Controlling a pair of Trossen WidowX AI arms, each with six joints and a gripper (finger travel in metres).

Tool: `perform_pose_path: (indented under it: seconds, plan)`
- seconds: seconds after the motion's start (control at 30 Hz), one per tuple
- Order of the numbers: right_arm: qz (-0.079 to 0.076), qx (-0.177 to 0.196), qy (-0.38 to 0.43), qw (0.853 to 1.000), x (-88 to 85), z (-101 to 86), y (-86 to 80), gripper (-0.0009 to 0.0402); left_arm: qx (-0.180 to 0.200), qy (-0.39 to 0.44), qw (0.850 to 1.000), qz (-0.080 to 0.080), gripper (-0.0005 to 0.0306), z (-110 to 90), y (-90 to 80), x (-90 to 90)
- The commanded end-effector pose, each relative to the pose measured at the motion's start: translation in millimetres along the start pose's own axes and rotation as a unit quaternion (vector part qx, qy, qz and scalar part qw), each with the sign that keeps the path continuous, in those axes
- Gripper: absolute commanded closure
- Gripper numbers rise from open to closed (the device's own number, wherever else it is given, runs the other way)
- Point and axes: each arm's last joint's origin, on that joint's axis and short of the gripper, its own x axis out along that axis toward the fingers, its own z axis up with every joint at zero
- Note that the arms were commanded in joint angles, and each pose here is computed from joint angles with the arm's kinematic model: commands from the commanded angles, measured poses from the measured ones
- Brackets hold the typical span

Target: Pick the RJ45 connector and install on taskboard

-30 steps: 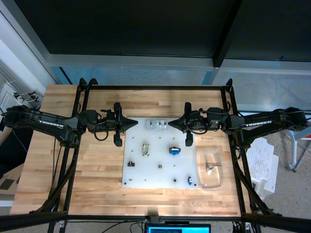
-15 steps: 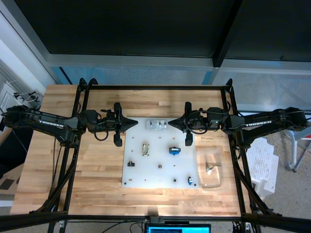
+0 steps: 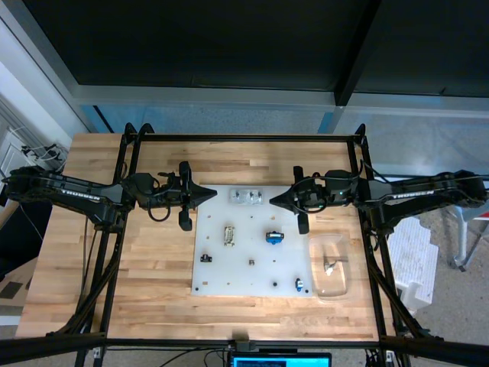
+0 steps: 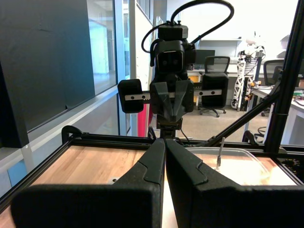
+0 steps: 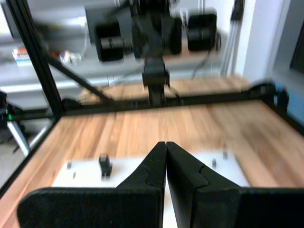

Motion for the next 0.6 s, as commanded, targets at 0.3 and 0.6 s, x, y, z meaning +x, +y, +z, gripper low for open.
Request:
perform_pose_path:
  seconds: [0.3, 0.6]
  plan:
    - [-0.003, -0.003, 0.088, 0.996, -48.1, 6.3, 3.0, 0.0393, 0.0, 0.0, 1.0, 0.0, 0.03, 0, 0.0, 0.1]
    - [-0.017, 0.011, 0.191, 0.981, -68.1, 11.9, 4.5, 0.0393, 0.0, 0.0, 1.0, 0.0, 0.03, 0, 0.0, 0.0]
